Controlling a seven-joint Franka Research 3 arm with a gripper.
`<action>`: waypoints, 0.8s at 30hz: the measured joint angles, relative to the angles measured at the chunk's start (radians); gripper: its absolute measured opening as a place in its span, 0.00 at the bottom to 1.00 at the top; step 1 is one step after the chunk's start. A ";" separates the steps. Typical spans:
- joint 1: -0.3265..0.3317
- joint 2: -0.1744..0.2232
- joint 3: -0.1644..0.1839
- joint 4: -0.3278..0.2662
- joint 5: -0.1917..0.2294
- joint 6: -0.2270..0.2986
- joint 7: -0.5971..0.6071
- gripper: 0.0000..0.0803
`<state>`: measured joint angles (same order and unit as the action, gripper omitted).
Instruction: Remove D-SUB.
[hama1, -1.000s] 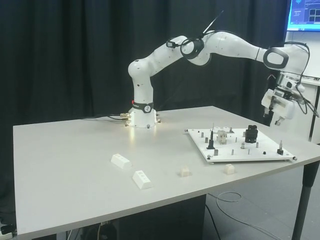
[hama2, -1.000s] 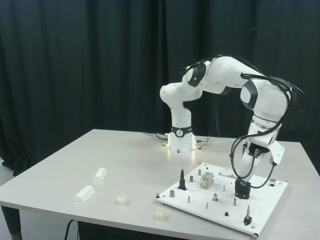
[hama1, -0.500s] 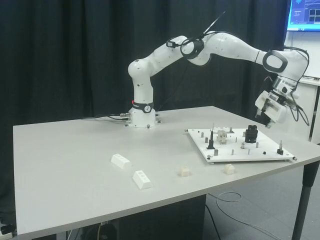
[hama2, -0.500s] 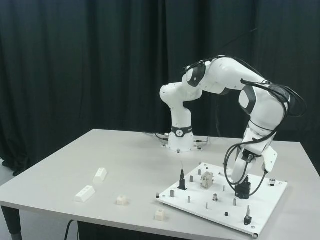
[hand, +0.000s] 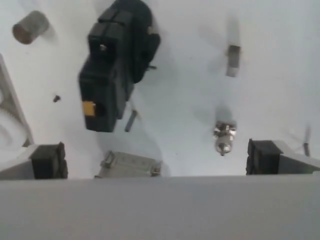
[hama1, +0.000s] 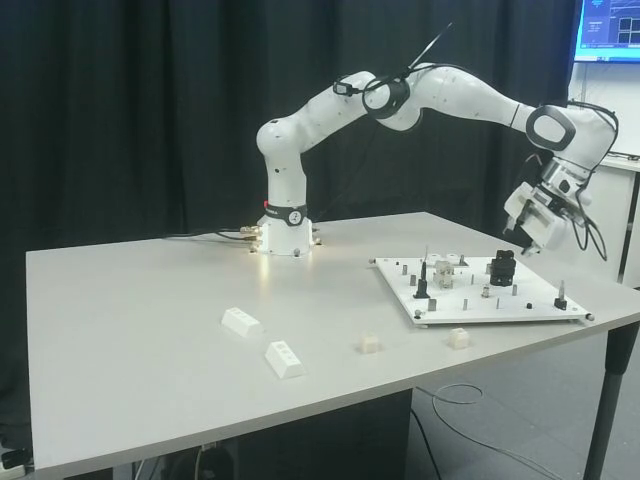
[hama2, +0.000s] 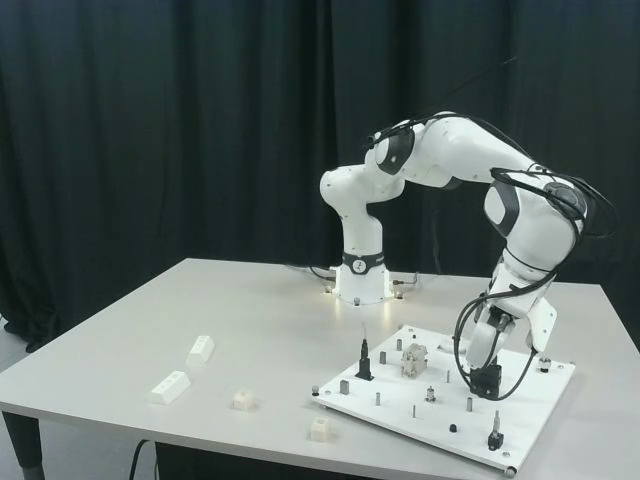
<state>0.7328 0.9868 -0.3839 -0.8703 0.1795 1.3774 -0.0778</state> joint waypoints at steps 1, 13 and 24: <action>0.003 0.000 0.000 -0.001 0.000 -0.004 0.003 1.00; 0.039 -0.021 0.000 -0.053 -0.013 -0.017 0.040 1.00; 0.060 -0.038 0.000 -0.099 -0.029 -0.002 0.070 1.00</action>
<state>0.7932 0.9491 -0.3843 -0.9693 0.1502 1.3758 -0.0077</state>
